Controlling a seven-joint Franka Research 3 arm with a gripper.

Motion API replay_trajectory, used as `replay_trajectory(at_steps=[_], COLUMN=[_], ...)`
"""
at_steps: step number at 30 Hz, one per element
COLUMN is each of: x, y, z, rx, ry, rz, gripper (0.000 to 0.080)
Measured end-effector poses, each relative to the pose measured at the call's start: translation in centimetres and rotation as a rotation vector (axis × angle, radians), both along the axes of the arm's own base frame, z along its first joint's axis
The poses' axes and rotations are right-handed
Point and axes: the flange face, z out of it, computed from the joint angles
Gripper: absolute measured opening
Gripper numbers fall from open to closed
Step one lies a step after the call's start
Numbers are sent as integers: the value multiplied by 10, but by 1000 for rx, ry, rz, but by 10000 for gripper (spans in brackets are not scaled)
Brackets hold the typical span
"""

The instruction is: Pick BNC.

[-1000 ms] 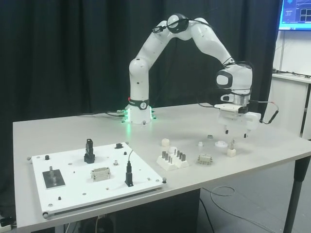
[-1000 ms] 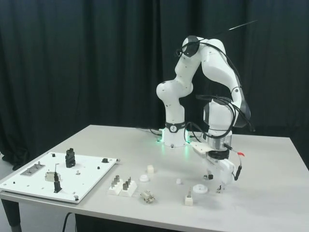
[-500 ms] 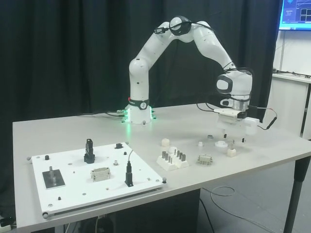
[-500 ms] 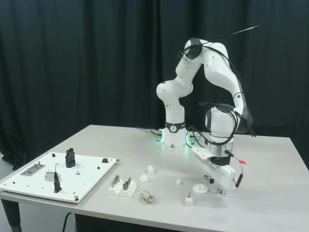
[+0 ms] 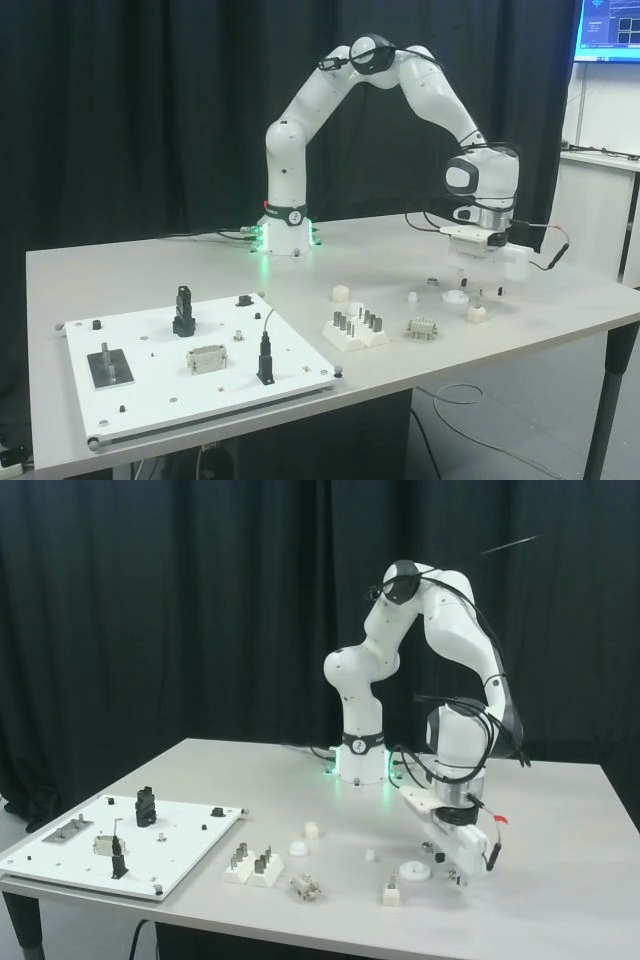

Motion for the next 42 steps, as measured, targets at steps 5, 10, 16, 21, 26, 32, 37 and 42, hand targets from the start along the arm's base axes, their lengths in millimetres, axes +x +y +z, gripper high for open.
replay_trajectory(at_steps=[5,10,16,21,26,32,37,42], x=[0,-1,-2,-2,-2,-1,2,4], y=[1,2,2,2,2,0,-1,-2], z=[-2,-3,-5,-6,-6,-5,4,16], rx=[1,8,11,9,9,9,18,29], ry=[-3,-2,1,2,2,-1,-8,-5], rz=[-13,-19,-23,-23,-24,-23,-9,1], gripper=[800,697,312,312,118,122,122,123])
